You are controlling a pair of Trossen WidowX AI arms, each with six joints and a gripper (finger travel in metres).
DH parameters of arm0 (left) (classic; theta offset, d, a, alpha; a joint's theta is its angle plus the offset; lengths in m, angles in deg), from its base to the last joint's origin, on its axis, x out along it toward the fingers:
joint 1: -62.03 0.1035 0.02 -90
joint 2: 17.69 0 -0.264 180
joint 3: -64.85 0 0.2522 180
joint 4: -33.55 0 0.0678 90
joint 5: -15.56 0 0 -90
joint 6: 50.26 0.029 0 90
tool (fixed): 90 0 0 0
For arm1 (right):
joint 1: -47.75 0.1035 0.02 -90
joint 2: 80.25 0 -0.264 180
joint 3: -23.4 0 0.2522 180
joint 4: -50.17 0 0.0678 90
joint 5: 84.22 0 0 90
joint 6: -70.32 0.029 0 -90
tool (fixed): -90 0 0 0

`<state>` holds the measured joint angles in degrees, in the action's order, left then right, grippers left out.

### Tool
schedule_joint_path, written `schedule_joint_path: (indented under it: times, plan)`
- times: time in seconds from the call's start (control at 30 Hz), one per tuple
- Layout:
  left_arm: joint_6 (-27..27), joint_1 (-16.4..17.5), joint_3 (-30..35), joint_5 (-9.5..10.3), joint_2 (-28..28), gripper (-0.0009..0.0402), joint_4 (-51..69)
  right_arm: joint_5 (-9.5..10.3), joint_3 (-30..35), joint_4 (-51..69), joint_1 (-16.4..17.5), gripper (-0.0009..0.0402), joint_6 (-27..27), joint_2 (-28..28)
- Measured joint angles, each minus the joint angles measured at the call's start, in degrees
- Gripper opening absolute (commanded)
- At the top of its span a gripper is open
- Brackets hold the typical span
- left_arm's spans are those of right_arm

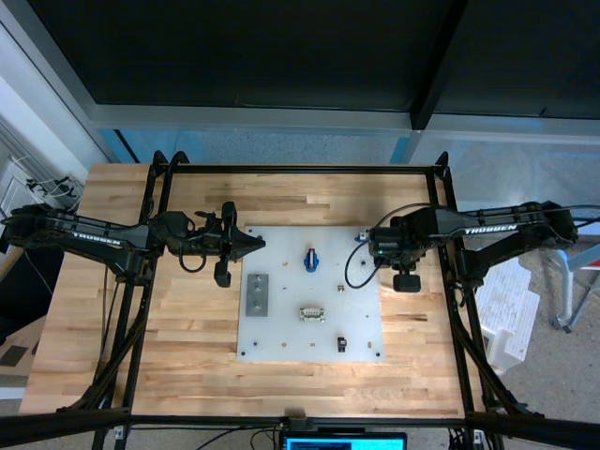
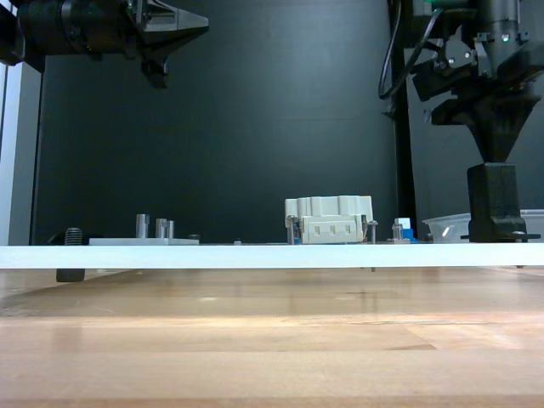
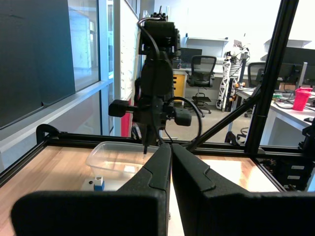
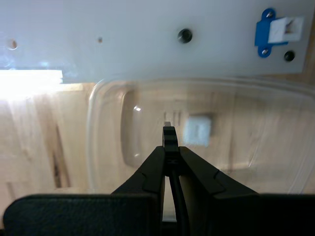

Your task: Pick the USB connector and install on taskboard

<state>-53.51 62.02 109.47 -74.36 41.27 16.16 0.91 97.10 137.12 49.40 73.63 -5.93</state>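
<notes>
The taskboard [image 1: 281, 330] is a flat white square in the middle of the table. It carries a grey block [image 1: 257, 293], a blue knob [image 1: 311, 260], a metal multi-pin socket [image 1: 312, 314] and a small black port [image 1: 342, 344]. My right gripper [image 4: 169, 146] points straight down past the board's far right corner. It is shut on the USB connector [image 4: 169, 132], a tiny black stub poking out between the fingertips, held above a clear plastic tray [image 4: 113, 147]. My left gripper [image 1: 257, 243] hovers level over the board's far left edge, shut with nothing in it.
A small white piece [image 4: 198, 130] lies in the clear tray. A blue-and-white holder [image 4: 278, 30] is screwed to the board's far right corner. Black frame rails [image 1: 300, 170] run around the table. White packaging [image 1: 511, 314] lies off the right edge.
</notes>
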Motion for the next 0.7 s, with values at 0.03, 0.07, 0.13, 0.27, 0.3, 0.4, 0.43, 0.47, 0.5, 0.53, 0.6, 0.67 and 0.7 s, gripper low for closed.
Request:
schedule_joint_path:
  times: [0.03,0.07,0.13,0.27,0.3,0.4,0.43,0.47,0.5,0.53,0.6,0.67,0.7]
  plan:
    - [0.0,0.0,0.0,0.0,0.0,0.0,-0.02,0.15,0.48,0.31,0.98,0.0,1.2,0.42]
    - [0.02,0.0,0.0,-0.02,0.0,0.0,-0.02,0.33,0.98,0.59,1.99,0.0,2.43,0.85]
    - [0.0,0.0,0.0,0.0,0.0,0.0,0.0,0.66,2.27,1.46,4.09,0.0,4.59,1.9]
    - [0.0,0.0,0.0,0.0,0.0,0.0,-0.02,2.25,5.14,2.12,7.28,0.0,8.31,3.89]
    - [0.0,0.0,0.0,0.0,0.0,0.0,-0.02,2.23,5.84,2.23,8.07,0.0,9.2,4.42]
    - [0.0,0.0,0.0,-0.02,0.0,0.0,0.0,2.25,8.22,2.49,10.25,0.0,11.54,6.27]
    - [0.0,0.0,0.0,0.0,0.0,0.0,-0.02,2.36,9.01,2.51,10.97,0.0,12.22,6.93]
    - [0.0,0.0,0.0,-0.02,0.0,0.0,0.0,2.78,9.75,2.51,11.67,0.0,12.83,7.58]
    - [0.02,0.0,0.0,0.0,0.0,0.0,-0.02,3.37,10.58,2.54,12.35,0.0,13.42,8.26]
    - [0.0,0.0,0.0,-0.02,0.0,0.0,0.0,4.02,11.47,2.64,13.0,0.0,14.14,8.96]
    - [0.0,0.0,0.0,0.0,0.0,0.0,0.0,4.31,13.38,2.67,14.32,0.0,15.96,10.51]
    - [0.0,0.0,0.0,0.0,0.0,0.0,0.0,4.48,15.26,2.99,15.47,0.0,17.9,12.17]
    - [0.0,0.0,0.0,0.0,0.0,0.0,0.0,4.48,16.37,3.41,16.04,0.0,18.82,13.18]
